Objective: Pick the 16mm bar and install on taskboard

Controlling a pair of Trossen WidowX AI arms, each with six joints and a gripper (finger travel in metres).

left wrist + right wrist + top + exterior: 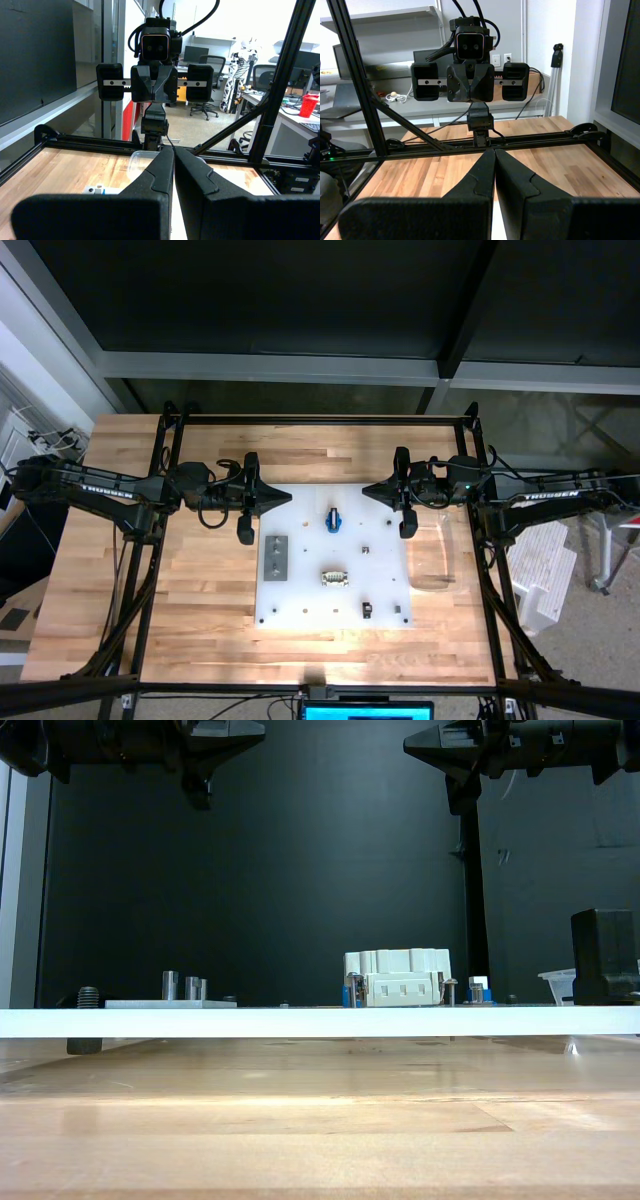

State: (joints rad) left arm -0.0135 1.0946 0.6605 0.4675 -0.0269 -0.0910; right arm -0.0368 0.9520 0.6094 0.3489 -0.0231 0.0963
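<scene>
Looking down from the high camera, I see the left gripper (286, 497) hanging over the far left corner of the white board (300, 612). The right gripper (368, 490) hangs over the board's far edge, right of its middle. The two point inward at each other with a gap between them. From the low camera both sit well above the board.

On the left wrist camera the fingers (160, 172) are pressed together with nothing between them. The right gripper's fingers (482, 175) are pressed together the same way.

I cannot pick out the bar for certain, and neither gripper holds it. Short metal posts (170, 986) stand upright on a grey plate (275, 560) on the board's left side, and I cannot tell whether one of them is the bar.

Elsewhere on the board are a blue part (333, 520), a pale connector block (335, 578) and a small black block (368, 610). A clear tub (432, 562) lies on the table (200, 580) just beside the board's right edge.
</scene>
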